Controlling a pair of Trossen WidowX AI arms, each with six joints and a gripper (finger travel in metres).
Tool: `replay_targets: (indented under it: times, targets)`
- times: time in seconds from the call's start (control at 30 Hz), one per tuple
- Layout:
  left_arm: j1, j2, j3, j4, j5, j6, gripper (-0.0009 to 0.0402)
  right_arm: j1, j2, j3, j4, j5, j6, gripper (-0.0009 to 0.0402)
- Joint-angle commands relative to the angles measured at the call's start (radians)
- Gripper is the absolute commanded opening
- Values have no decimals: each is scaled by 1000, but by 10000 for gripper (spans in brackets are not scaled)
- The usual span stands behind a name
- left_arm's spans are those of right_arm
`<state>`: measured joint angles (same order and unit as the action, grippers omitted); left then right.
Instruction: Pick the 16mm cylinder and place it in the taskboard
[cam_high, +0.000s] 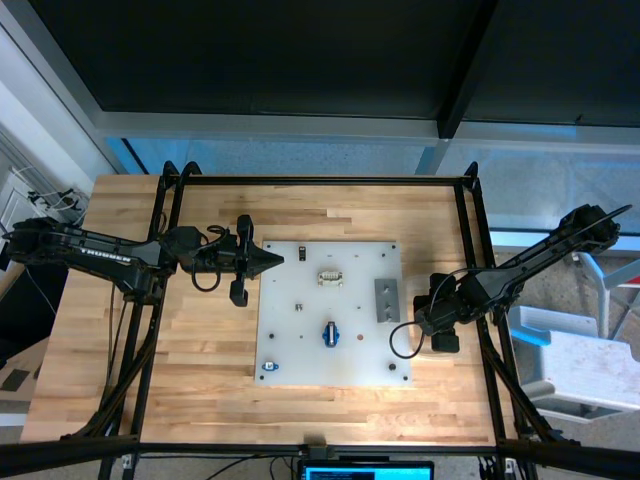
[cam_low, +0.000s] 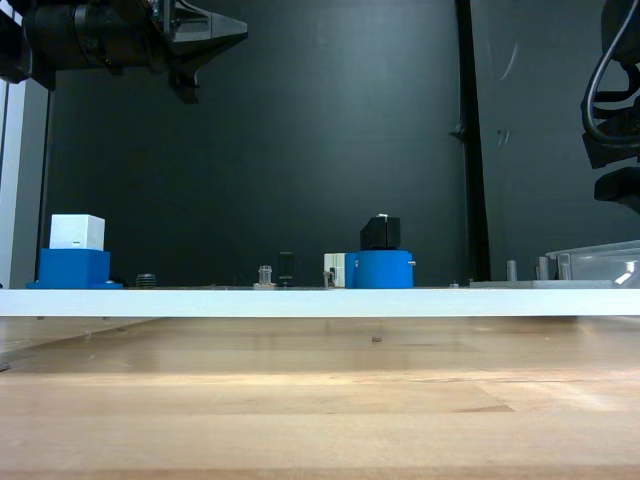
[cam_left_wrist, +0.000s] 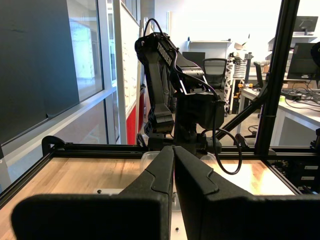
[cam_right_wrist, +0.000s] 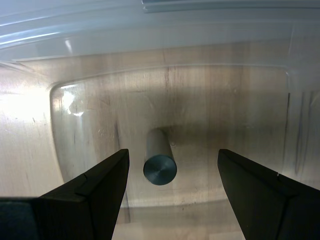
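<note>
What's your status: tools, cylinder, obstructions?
Left tool shut, parked high over left edge of taskboard. Right tool open above 16mm cylinder in clear tray, not gripped. Nothing blocking the grasp.

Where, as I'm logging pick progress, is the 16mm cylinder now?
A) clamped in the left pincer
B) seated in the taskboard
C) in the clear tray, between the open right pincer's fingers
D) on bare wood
C: the 16mm cylinder sits in the clear tray between the fingers of the open right pincer, untouched; the left pincer hangs shut above the edge of the taskboard.
</note>
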<state>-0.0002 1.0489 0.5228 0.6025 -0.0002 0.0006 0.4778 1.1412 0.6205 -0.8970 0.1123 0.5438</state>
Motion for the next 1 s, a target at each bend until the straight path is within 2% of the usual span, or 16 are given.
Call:
replay_targets:
  times: [0.03,0.33,1.0]
  targets:
    - [0,0,0,0,0,0,0,0,0,-2,2,0,-1,247]
    - [0,0,0,0,0,0,0,0,0,-6,14,0,3,242]
    - [0,0,0,0,0,0,0,0,0,-7,21,-6,2,117]
